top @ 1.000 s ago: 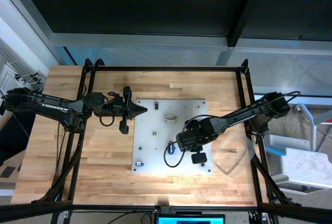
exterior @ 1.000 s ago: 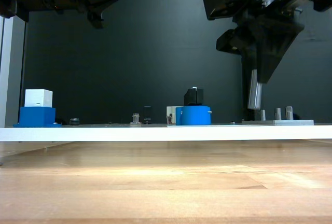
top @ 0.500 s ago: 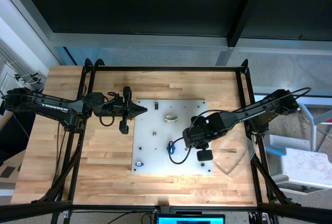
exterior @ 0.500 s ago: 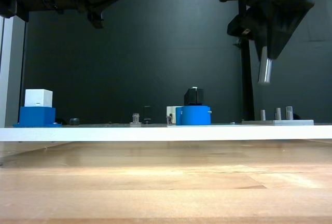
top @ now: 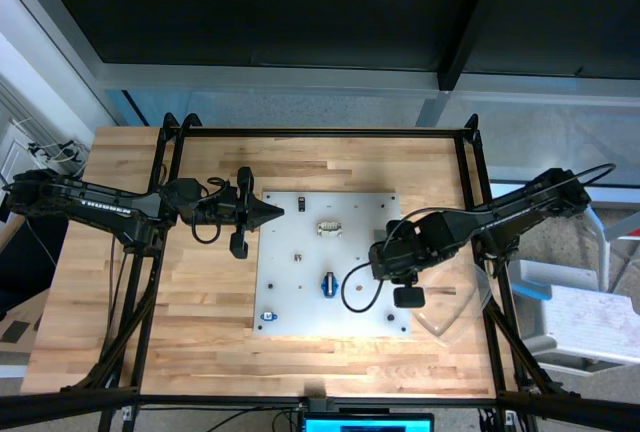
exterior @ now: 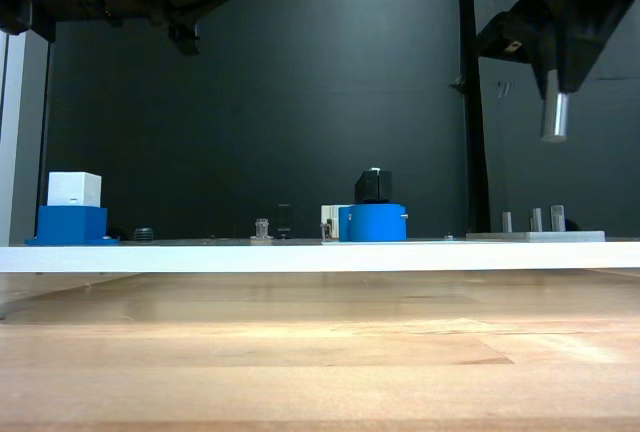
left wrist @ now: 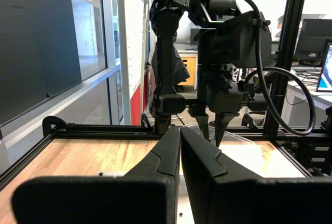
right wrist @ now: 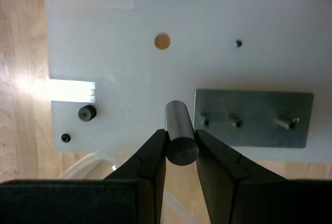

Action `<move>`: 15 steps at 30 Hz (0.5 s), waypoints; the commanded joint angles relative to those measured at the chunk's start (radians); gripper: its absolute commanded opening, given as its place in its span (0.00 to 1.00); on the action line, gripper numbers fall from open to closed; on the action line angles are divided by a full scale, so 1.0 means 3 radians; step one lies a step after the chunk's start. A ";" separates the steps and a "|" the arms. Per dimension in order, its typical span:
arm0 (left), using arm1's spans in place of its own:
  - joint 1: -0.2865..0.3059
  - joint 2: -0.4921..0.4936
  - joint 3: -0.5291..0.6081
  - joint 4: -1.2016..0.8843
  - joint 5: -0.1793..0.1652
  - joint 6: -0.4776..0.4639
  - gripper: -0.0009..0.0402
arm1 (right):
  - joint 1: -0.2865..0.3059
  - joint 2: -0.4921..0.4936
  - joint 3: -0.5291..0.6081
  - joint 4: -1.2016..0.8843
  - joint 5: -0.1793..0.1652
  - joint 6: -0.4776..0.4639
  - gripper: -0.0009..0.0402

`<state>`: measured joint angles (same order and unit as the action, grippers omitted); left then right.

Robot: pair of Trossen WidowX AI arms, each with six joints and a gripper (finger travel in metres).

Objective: Pick the 16mm cylinder and place it in the container

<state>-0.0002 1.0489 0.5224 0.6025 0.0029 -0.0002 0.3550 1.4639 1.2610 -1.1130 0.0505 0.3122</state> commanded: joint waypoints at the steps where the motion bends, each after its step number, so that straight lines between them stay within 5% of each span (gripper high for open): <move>1: 0.0000 0.0000 0.0001 0.0000 0.0001 0.0000 0.02 | 0.0052 -0.0079 -0.0078 -0.0005 0.0003 0.0085 0.12; 15: 0.0000 0.0001 0.0001 0.0000 0.0001 0.0000 0.02 | 0.0285 -0.0379 -0.0488 -0.0056 0.0001 0.0575 0.12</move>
